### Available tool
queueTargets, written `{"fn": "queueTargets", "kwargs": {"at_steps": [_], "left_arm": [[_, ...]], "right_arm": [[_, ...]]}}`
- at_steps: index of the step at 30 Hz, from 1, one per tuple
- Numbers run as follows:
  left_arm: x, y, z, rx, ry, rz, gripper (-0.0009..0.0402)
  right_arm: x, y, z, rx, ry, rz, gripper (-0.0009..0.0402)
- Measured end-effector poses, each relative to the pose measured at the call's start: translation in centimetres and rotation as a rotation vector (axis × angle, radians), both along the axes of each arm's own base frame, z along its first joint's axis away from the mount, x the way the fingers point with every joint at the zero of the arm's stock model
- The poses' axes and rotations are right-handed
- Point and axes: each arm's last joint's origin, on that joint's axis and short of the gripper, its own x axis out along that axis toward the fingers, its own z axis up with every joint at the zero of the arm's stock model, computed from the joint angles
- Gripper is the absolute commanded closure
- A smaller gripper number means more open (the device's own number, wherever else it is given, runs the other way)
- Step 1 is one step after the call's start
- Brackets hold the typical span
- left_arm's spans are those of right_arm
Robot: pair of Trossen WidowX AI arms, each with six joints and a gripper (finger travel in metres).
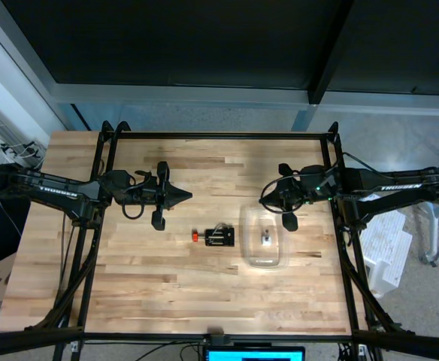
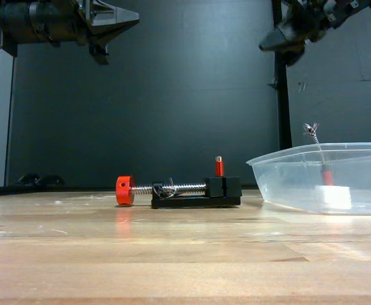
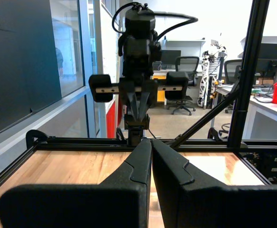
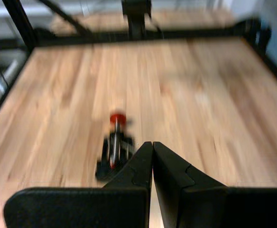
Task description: Pick the RCA connector and install on taskboard
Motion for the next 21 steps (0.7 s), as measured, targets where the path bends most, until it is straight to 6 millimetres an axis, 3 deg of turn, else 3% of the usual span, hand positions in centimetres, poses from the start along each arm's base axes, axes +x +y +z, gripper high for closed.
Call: {"fn": "queueTargets", "kwargs": {"at_steps": [21], "left_arm": [[0.0,0.0,0.0,0.000,0.000,0.000,0.0393]], "right_arm": [[-0.5,3.6,-2.6,0.040,0.383,0.006,0.0393]]}}
